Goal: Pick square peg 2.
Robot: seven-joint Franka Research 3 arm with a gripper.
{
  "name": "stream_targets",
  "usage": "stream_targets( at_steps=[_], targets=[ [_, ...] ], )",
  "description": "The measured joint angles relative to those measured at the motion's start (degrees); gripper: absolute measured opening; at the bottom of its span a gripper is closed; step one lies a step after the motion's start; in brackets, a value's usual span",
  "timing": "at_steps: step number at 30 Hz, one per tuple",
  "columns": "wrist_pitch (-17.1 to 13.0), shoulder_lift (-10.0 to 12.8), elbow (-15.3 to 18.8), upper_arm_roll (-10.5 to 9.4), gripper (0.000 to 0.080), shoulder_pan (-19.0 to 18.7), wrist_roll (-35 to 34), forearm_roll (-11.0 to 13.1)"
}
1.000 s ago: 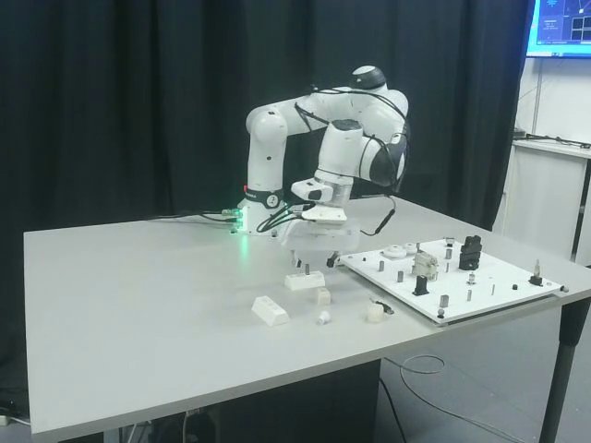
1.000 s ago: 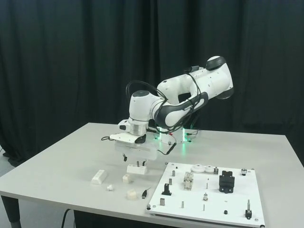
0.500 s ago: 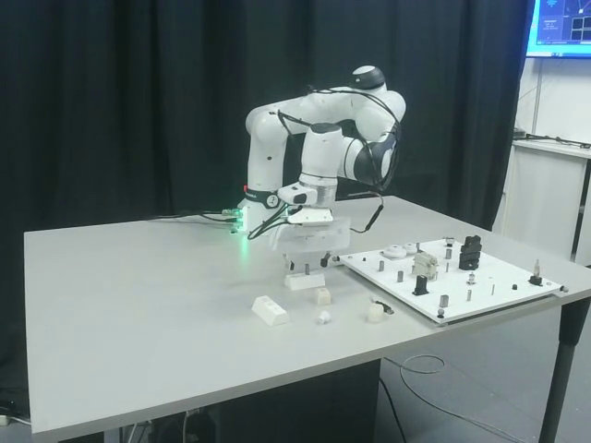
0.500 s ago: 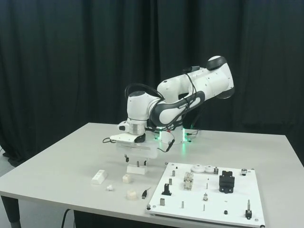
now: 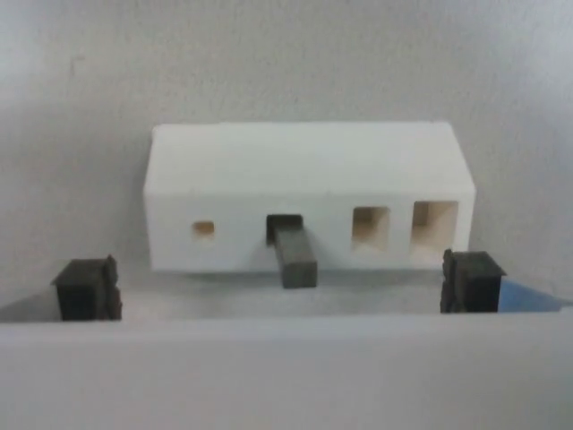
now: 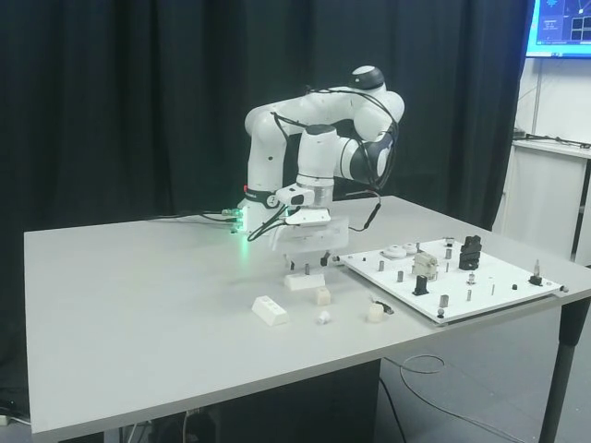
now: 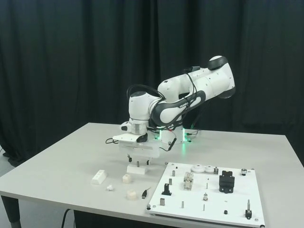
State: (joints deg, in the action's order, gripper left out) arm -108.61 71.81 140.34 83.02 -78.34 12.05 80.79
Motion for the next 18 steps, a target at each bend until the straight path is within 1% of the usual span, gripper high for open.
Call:
stream_targets(
  at_steps=[5,6,11,12,16,17,18],
  targets=[
    [0.00,0.00,0.36,0.00,0.0800,-0.27,0.00,0.38],
    [0.00,0.00,0.40,0.00,0.0668,-0.27,0.00,0.40],
    [-0.03,0.00,0.54,0.00,0.0668,-0.26,-0.17,0.58],
    [-0.03,0.00,0.55,0.00,0.0500,-0.25,-0.24,0.64],
    [-0.04,0.01,0.57,0.00,0.0500,-0.15,-1.01,0.87],
    [-0.04,0.01,0.57,0.00,0.0316,-0.12,-1.22,0.94],
    [-0.04,0.01,0.57,0.00,0.0316,-0.10,-1.45,1.00]
  ],
)
